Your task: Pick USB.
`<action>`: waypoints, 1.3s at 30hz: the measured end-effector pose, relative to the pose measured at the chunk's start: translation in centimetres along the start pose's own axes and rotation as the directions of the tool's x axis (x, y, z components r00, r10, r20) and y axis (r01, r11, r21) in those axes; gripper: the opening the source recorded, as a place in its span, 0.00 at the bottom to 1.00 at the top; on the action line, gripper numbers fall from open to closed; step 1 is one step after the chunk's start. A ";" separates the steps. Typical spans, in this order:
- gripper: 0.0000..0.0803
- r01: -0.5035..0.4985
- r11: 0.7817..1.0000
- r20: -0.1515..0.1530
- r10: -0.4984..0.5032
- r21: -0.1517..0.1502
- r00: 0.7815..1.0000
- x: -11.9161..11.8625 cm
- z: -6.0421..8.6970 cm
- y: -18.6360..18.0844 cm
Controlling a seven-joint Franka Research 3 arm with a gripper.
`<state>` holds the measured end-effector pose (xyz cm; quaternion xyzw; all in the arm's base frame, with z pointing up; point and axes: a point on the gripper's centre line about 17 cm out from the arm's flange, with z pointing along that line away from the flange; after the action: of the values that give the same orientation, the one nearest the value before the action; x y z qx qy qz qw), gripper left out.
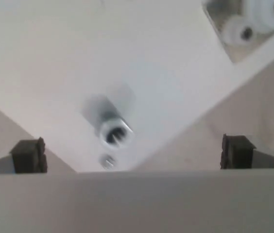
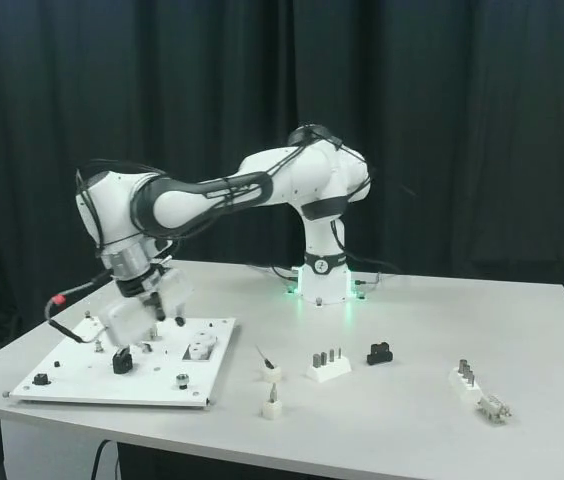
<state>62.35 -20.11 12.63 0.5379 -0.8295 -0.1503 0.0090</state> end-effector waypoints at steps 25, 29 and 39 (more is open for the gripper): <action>1.00 0.737 0.674 0.036 -0.737 -0.038 0.675 -5.2 0.9 8.9; 1.00 0.796 0.605 0.036 -0.796 0.013 0.604 -6.1 1.4 9.4; 1.00 0.889 0.448 0.044 -0.894 0.094 0.446 -9.1 3.8 10.2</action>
<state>56.43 -7.28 12.97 0.8859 -0.4274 -0.1322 -0.1227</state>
